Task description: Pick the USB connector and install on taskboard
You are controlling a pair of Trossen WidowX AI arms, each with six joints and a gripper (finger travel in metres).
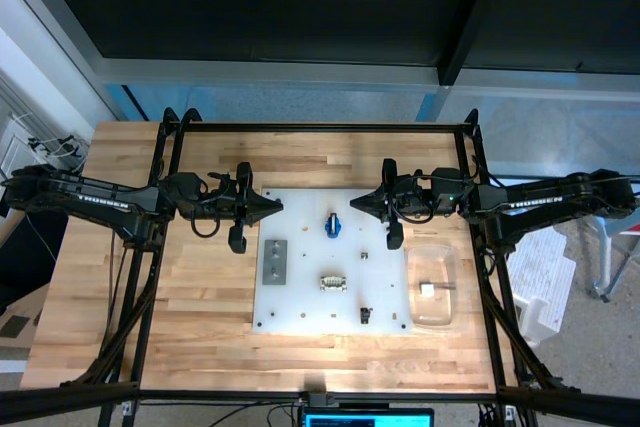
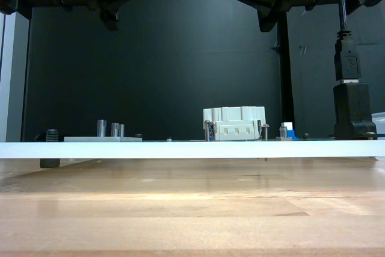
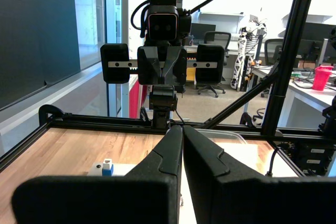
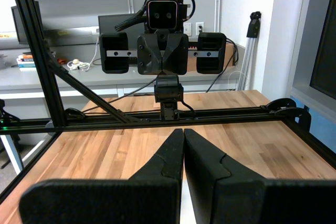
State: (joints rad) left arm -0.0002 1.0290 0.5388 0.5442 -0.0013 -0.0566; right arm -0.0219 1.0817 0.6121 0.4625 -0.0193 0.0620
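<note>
The white taskboard (image 1: 300, 317) lies in the middle of the table with a grey metal block (image 1: 274, 260), a blue knob (image 1: 333, 224) and a beige connector (image 1: 333, 284) on it. The black USB connector (image 2: 350, 64) stands upright in the small black socket (image 2: 352, 112) near the board's front right, also seen from above as the USB connector (image 1: 366, 314). My left gripper (image 1: 278, 205) hangs shut and empty high over the board's far left corner. My right gripper (image 1: 352, 202) faces it, shut and empty, above the far edge by the knob. Both wrist views show the fingers pressed together: left gripper (image 3: 182, 129), right gripper (image 4: 183, 131).
A clear plastic tray (image 1: 433, 315) sits right of the board and holds a small white cube (image 1: 428, 289). A black frame rail (image 1: 320, 127) runs along the table's far edge, with uprights at both sides. Bare wood lies left of the board and along the near edge.
</note>
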